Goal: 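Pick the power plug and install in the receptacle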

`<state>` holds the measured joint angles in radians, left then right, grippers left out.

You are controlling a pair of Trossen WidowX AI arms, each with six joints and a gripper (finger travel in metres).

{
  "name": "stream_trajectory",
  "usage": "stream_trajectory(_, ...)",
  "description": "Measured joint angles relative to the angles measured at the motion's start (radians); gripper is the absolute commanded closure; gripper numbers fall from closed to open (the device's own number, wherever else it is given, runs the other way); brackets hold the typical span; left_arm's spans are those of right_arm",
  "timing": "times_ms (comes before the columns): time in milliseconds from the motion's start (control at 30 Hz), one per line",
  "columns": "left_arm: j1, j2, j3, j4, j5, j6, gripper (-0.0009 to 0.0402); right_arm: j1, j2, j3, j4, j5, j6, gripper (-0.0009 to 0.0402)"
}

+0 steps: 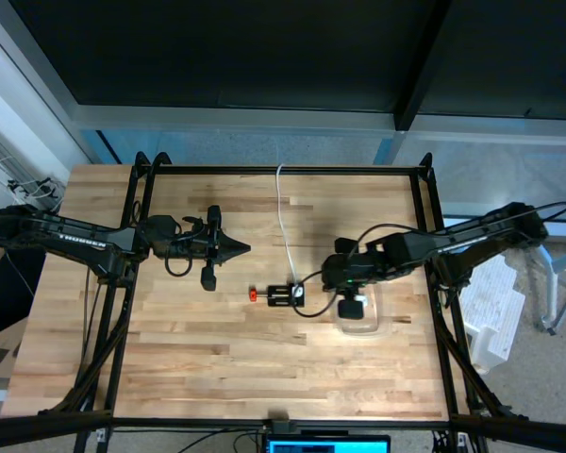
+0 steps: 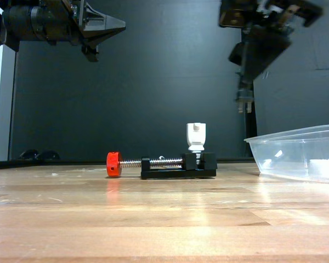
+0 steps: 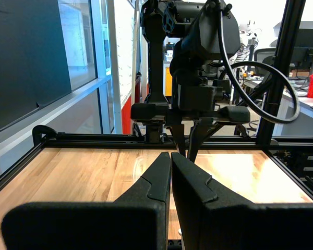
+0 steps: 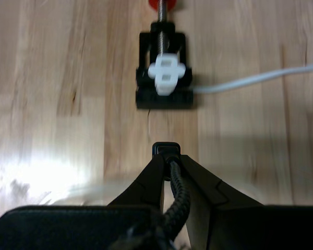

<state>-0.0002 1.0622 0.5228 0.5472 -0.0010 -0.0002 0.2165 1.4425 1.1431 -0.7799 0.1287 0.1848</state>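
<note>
Reference landmark: black vise on the wooden table, orange-red knob at its left end in the low view.

- Receptacle: white socket face clamped upright in the vise, slots facing up. Its white cable runs from the vise toward the far edge of the table.
- Right gripper: raised in the air, above and to the right of the vise, pointing down. Fingers pinched on the power plug.
- Power plug: held clear of the table, prongs pointing down, higher than the receptacle and offset to its right. Not touching it. Its black braided cord runs back between the fingers.
- Clear plastic tray: on the table right of the vise, under the right arm.
- Left gripper: well left of the vise, held high and level. Fingers pressed together with nothing between them, tips aimed toward the right arm.
</note>
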Motion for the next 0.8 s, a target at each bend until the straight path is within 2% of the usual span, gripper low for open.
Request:
stream_trajectory(333,0.000,0.000,0.000,0.000,0.000,0.000,0.0393,-0.032,0.139,0.137,0.002,-0.002,-0.049,0.0393)
stream_trajectory(800,0.000,0.000,0.000,0.000,0.000,0.000,0.0393,-0.043,0.256,0.244,0.005,0.002,-0.091,0.0393)
